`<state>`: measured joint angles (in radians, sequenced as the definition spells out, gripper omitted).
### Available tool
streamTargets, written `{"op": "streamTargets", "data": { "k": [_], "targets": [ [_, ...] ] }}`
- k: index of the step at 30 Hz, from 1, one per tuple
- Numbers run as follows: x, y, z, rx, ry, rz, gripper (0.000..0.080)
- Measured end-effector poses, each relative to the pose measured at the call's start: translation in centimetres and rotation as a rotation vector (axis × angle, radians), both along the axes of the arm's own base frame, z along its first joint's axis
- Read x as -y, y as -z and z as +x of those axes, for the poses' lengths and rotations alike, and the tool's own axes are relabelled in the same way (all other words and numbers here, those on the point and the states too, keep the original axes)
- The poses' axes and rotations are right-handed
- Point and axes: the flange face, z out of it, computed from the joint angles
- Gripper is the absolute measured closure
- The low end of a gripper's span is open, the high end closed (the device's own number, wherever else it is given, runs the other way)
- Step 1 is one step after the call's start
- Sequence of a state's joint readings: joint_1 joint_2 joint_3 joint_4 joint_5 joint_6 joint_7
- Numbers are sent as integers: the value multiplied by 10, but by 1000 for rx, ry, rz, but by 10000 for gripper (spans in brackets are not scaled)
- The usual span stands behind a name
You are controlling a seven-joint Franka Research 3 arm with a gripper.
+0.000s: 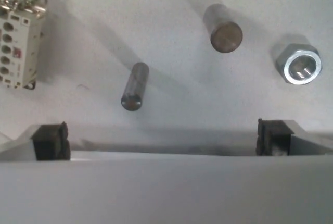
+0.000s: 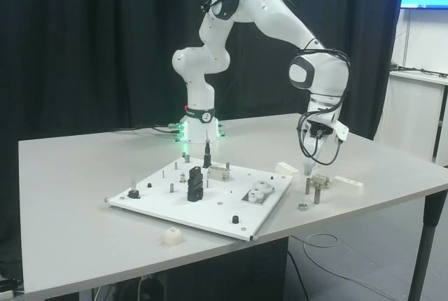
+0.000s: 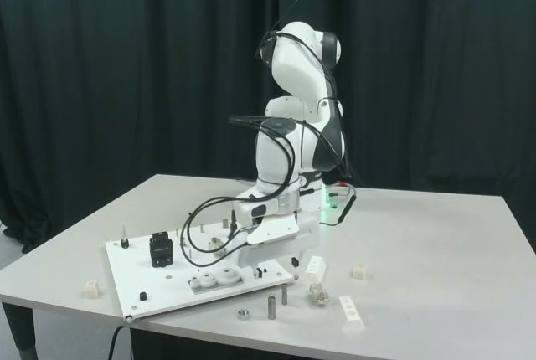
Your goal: Remove square peg 3.
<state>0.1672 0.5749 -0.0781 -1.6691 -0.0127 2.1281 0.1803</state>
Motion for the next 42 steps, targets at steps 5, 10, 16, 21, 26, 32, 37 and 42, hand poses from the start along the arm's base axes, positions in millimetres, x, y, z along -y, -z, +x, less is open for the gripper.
{"op": "streamTargets", "data": {
  "k": [5,10,16,21,26,32,37,42],
  "targets": [
    [1,-2,1,-1,0,-1,3],
    [1,-4,2,-4,1,-3,3],
    [2,-6,3,-4,1,-4,3],
    [2,-9,4,-9,-1,-7,3],
    [3,-10,4,-12,-10,-13,3],
    [7,-11,2,-32,-24,-31,3],
    [14,-12,-2,-66,-56,-59,3],
    [24,-13,-8,-112,-71,-93,3]
  ]
}}
